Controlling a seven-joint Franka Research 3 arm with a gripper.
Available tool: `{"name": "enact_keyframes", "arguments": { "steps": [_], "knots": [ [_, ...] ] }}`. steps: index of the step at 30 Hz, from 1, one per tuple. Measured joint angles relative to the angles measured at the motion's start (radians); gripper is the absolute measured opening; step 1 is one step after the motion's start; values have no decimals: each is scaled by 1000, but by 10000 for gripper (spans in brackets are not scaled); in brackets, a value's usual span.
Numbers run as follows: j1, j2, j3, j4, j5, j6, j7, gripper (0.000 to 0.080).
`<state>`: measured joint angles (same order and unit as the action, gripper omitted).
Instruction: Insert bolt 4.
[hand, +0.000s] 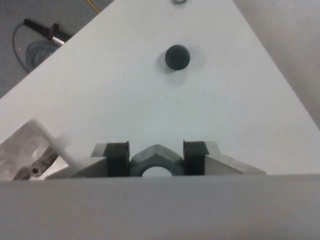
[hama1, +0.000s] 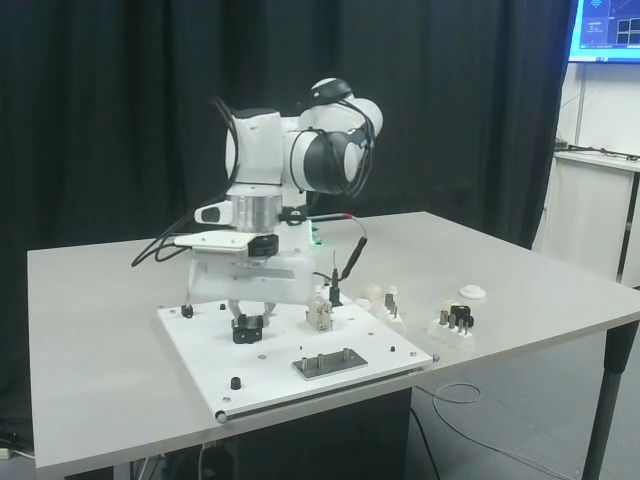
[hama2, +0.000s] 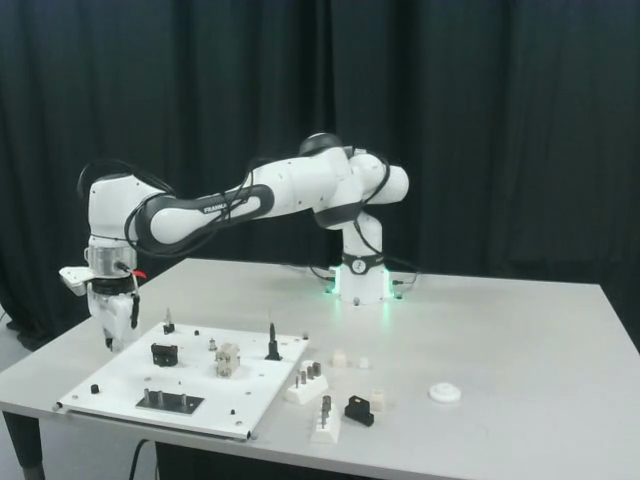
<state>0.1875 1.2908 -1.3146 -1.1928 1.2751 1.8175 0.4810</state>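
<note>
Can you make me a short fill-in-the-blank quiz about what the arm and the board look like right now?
1. The gripper is shut on a bolt with a ____-sided head.
2. The board under the gripper is ____ in colour.
3. The board lies on a ____ table.
4. The light at the arm's base glows ____.

Missing words: six; white; grey; green

Nothing can be read for certain. Small black lettering runs along the arm (hama2: 215, 208) in the second room view, too small to make out. The screen (hama1: 608, 30) shows unreadable marks.
</note>
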Motion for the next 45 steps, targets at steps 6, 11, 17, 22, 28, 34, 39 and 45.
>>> {"name": "enact_keyframes", "arguments": {
  "steps": [6, 11, 17, 22, 28, 34, 39, 45],
  "knots": [
    [-48, 0, 33, 52, -26, 12, 9, 227],
    [-96, 0, 70, 105, -57, 24, 53, 227],
    [-152, 0, 120, 173, -106, 33, 93, 227],
    [-201, -2, 175, 233, -162, 41, 129, 227],
    [-250, -6, 240, 294, -230, 45, 165, 227],
    [-288, -16, 300, 335, -285, 46, 186, 227],
    [-306, -26, 338, 347, -318, 53, 196, 227],
    [-315, -30, 362, 348, -335, 66, 201, 227]
  ]
}}
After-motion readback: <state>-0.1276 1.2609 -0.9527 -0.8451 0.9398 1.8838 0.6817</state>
